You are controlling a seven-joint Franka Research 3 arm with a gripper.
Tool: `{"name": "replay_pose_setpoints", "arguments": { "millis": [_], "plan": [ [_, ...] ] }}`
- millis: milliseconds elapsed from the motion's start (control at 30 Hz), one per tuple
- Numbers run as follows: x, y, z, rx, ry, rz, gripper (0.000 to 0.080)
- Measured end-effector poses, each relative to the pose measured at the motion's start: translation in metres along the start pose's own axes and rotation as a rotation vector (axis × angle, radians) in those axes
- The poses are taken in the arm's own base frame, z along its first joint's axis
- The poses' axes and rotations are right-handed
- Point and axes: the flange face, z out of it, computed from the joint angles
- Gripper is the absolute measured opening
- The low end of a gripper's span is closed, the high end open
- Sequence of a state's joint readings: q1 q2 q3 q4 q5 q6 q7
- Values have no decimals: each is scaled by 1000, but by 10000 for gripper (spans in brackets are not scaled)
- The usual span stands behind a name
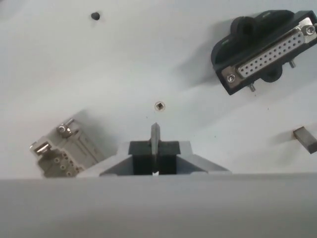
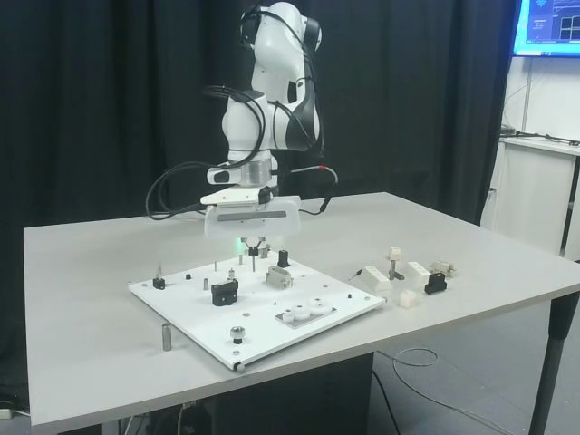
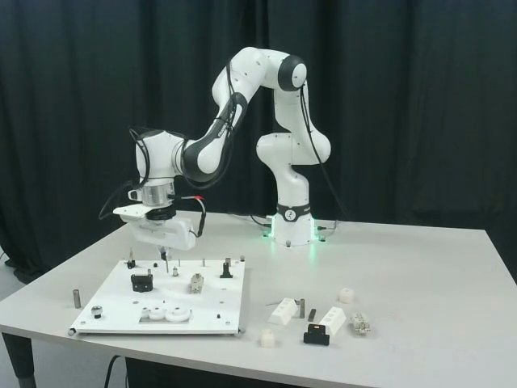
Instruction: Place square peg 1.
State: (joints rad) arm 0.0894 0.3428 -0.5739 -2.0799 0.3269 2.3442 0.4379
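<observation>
One white board (image 2: 272, 317) on grey table (image 2: 91, 272), black curtain (image 2: 91, 91) behind.

The square peg (image 1: 155, 140) is a slim grey metal bar with flat faces and a square cross-section. It stands upright, pinched at its upper end between the black fingers (image 1: 141, 157), its lower end pointing down at the white board (image 1: 124, 74). That end hangs just above the board, apart from it, near a small square hole (image 1: 159, 105). In the second room view the peg (image 3: 165, 260) hangs over the board's far edge.
</observation>
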Motion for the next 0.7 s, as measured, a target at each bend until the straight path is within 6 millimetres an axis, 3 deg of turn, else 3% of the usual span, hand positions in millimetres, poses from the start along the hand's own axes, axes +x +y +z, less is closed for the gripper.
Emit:
{"name": "replay_pose_setpoints", "arguments": {
  "millis": [700],
  "plan": [
    [2,-6,-7,-21,29,-59,19]
  ]
}}
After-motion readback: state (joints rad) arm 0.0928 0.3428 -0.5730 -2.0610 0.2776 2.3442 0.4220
